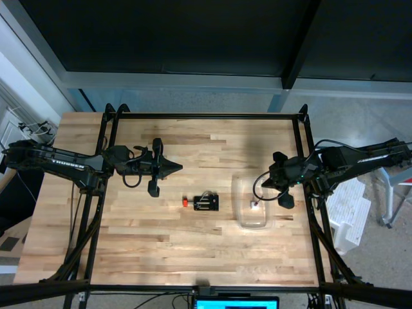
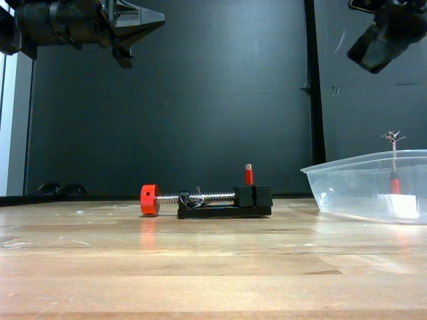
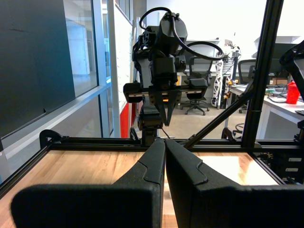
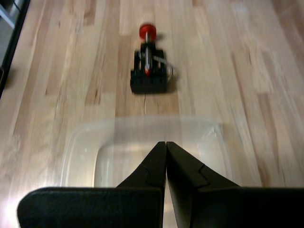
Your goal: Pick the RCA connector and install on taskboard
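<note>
The taskboard is a small black block with a red stub, lying mid-table; it also shows as the taskboard and the taskboard. The RCA connector, red with a twisted wire on top, stands inside the clear tray; from above, the RCA connector is a small speck. My right gripper hovers shut and empty above the tray's far edge, its fingertips together over the tray. Left of the board, my left gripper hangs high, with its fingertips shut on nothing.
A black metal frame runs round the table's back and sides. The tray lies to the right of the taskboard. Bare wood stretches toward the table's near edge.
</note>
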`<state>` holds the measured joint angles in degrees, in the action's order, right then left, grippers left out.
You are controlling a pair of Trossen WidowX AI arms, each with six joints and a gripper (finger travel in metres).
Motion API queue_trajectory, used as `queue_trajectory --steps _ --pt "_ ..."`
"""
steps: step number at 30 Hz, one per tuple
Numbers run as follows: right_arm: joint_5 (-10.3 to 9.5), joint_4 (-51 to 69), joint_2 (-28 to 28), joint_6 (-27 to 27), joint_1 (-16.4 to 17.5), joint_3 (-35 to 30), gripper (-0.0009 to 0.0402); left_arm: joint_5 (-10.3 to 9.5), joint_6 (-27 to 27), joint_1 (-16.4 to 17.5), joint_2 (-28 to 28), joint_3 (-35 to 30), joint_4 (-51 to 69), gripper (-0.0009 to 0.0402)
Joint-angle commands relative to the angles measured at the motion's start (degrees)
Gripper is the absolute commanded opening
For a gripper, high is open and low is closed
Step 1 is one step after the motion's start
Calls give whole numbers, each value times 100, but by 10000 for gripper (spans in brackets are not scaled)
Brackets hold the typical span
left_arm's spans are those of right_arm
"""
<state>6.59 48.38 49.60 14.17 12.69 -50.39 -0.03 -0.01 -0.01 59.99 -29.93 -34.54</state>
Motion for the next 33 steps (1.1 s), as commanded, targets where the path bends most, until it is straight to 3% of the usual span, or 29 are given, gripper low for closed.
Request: queue_trajectory --steps 1,17,20,33 --pt "-17 334 9 168 61 -39 0 0 0 2 0 -2 0 0" --pt "-9 839 516 640 595 -24 0 0 2 0 2 -2 -2 0" --pt "203 817 542 804 623 94 1 0 0 2 2 -2 0 0" --pt "240 68 544 984 741 874 56 0 2 0 0 -2 -2 0"
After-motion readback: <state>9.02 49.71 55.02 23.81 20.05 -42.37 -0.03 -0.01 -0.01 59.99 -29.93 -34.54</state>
